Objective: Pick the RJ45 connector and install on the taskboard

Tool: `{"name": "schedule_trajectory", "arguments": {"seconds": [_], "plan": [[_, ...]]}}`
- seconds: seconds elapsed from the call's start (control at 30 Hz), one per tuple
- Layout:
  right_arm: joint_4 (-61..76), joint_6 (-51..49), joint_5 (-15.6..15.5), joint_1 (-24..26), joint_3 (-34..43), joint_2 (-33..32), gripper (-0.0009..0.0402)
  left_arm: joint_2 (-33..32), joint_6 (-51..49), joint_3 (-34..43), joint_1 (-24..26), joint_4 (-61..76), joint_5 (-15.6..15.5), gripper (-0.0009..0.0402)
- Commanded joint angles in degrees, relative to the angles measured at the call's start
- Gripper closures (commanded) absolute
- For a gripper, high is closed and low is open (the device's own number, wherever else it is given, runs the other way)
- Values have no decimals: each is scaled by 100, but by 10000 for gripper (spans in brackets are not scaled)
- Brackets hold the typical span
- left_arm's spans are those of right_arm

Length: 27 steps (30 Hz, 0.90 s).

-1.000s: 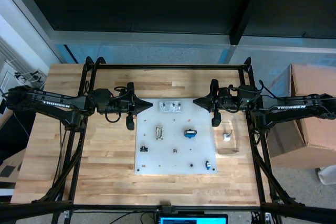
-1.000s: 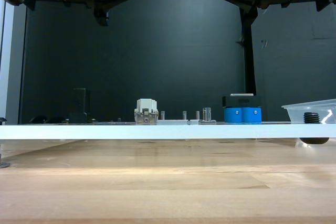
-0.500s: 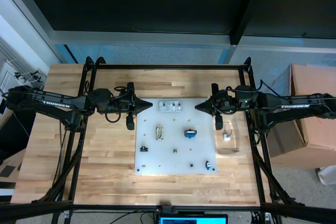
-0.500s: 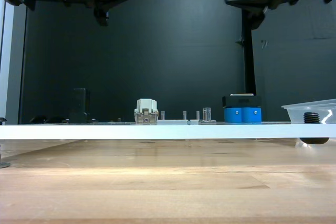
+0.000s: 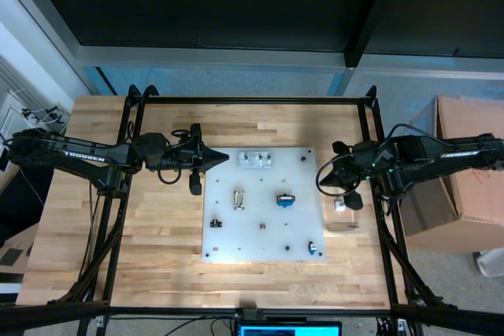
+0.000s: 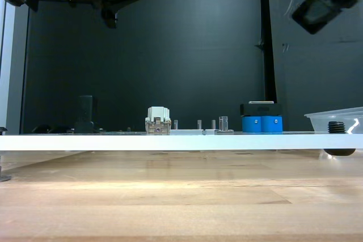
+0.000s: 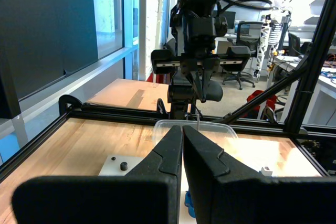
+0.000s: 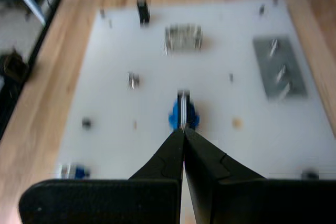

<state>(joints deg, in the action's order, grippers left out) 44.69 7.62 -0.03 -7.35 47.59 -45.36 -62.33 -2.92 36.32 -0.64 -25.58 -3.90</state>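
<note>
Two arms reach in over the worktop (image 5: 157, 234). The left end effector (image 5: 224, 158), fingers pressed together and holding nothing, hovers high by the far left corner of the white taskboard (image 5: 236, 238). The right end effector (image 5: 320, 181), likewise closed and empty, tilts downward above the board's right edge, aimed toward a blue fixture (image 5: 284, 200). The RJ45 connector (image 5: 340, 205) lies free in a clear tray (image 5: 346, 228) just beside the board, clear of its seat.

I see a white taskboard (image 5: 252, 243) on the pale plank-striped desk (image 5: 157, 234), a blue block (image 5: 284, 201) on it; left gripper (image 7: 182, 128) and right gripper (image 8: 183, 129) black.
</note>
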Motion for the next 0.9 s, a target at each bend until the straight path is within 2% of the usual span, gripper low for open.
{"name": "schedule_trajectory", "arguments": {"seconds": [0.03,0.37,0.53,0.6,0.9], "plan": [[767,205,177,-201,164,0,393,-2,2,0,-2,-2,0,393],[2544,695,188,-754,546,0,394,-2,2,0,-2,-2,0,393],[3287,935,118,-817,776,0,393,-2,2,0,-2,-2,0,393],[3458,970,15,-822,796,0,393,-2,2,0,-2,-2,0,393],[3534,1056,68,-833,793,-94,392,-2,2,0,-2,-2,0,393]]}}
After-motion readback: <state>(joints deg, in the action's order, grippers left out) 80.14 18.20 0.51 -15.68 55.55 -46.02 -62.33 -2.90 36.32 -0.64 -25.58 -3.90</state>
